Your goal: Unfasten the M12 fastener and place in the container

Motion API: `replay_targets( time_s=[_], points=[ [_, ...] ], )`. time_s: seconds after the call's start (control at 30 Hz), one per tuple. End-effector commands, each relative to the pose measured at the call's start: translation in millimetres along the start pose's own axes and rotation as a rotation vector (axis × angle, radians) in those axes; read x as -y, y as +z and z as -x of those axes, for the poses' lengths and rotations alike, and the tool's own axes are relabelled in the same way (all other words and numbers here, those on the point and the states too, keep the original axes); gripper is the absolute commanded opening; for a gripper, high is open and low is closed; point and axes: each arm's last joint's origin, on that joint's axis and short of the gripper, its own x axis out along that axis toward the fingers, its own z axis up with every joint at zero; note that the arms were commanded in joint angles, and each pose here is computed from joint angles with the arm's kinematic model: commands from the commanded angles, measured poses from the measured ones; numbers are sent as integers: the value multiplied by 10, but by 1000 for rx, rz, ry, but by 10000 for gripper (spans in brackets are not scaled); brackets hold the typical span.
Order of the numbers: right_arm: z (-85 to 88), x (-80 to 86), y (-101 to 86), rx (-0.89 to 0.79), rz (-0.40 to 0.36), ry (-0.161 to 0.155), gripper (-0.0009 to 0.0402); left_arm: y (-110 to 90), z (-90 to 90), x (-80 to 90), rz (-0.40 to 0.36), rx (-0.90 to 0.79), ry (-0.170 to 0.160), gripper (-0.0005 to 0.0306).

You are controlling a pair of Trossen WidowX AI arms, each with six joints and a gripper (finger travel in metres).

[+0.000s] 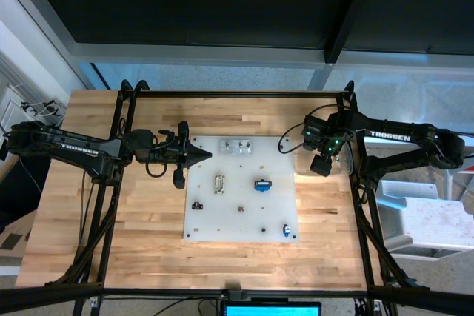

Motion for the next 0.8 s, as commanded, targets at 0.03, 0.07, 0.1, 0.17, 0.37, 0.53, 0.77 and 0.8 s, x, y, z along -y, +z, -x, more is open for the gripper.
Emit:
replay_targets(
  time_s=[0.03, 0.07, 0.1, 0.17, 0.37, 0.53, 0.77, 0.8],
  points=[
    [0, -1, 4, 3, 2, -1, 199, 0, 0, 0, 0, 0, 0, 0],
    [0, -1, 6, 4, 1, 0, 199, 0, 0, 0, 0, 0, 0, 0],
    [0, -2, 8, 6, 2, 0, 199, 0, 0, -1, 0, 0, 0, 0],
    [0, -2, 13, 12, 2, 0, 199, 0, 0, 0, 0, 0, 0, 0],
    [1, -4, 45, 45, 1, 2, 199, 0, 0, -1, 0, 0, 0, 0],
    [3, -7, 77, 78, 1, 5, 199, 0, 0, -1, 0, 0, 0, 0],
    [7, -9, 118, 120, 1, 8, 199, 0, 0, -1, 0, 0, 0, 0],
    [7, -10, 123, 126, 1, 9, 199, 0, 0, -1, 0, 0, 0, 0]
  ],
)
